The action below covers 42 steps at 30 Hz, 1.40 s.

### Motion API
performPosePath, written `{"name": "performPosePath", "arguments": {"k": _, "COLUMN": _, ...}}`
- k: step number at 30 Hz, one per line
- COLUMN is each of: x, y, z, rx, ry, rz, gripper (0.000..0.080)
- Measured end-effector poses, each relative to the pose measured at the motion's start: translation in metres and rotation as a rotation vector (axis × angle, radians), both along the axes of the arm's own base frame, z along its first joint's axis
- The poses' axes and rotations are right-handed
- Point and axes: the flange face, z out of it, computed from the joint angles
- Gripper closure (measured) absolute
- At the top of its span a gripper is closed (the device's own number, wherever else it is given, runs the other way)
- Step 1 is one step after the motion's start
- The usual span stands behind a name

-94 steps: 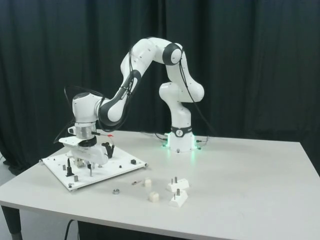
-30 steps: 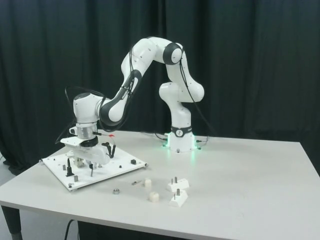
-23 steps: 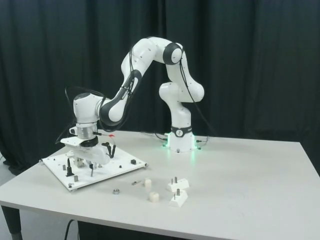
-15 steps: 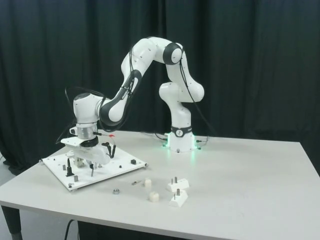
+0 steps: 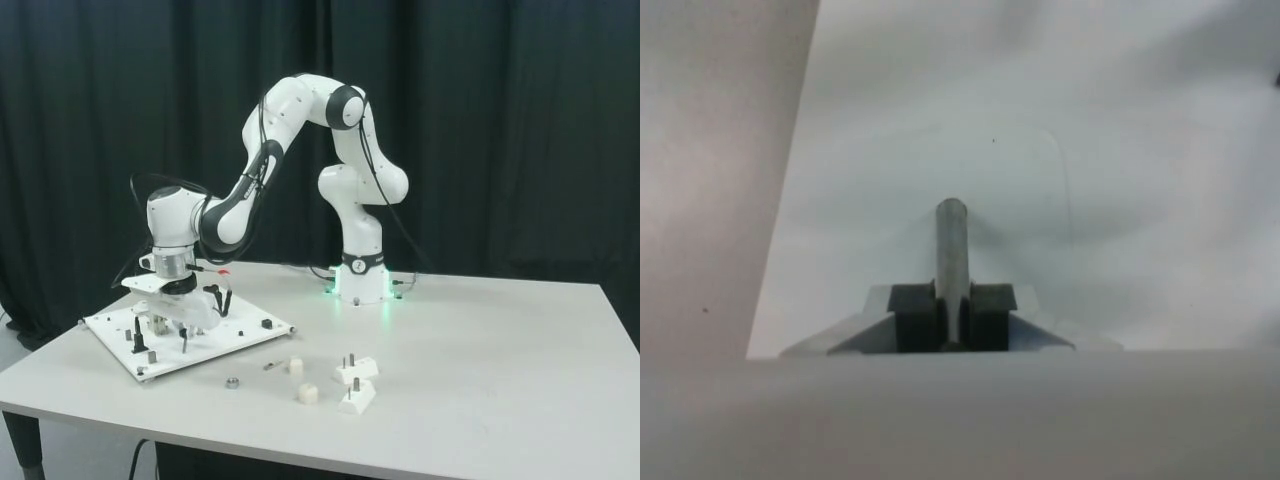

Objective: Insert round peg 2.

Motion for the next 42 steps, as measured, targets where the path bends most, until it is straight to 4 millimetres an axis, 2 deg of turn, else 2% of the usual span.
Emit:
{"name": "performPosePath", "arguments": {"k": 37, "x": 0.0056, "y": 0.0022, "z": 0.0006, "rx": -0.031, "ry": -0.031, "rz": 0.010, "gripper": 0.0735}}
{"name": "performPosePath", "arguments": {"k": 38, "x": 0.0059, "y": 0.0022, "z": 0.0006, "rx": -0.033, "ry": -0.033, "rz": 0.010, "gripper": 0.0689}}
{"name": "performPosePath", "arguments": {"k": 42, "x": 0.0073, "y": 0.0025, "z": 0.0005, "rx": -0.043, "ry": -0.043, "rz": 0.011, "gripper": 0.0689}}
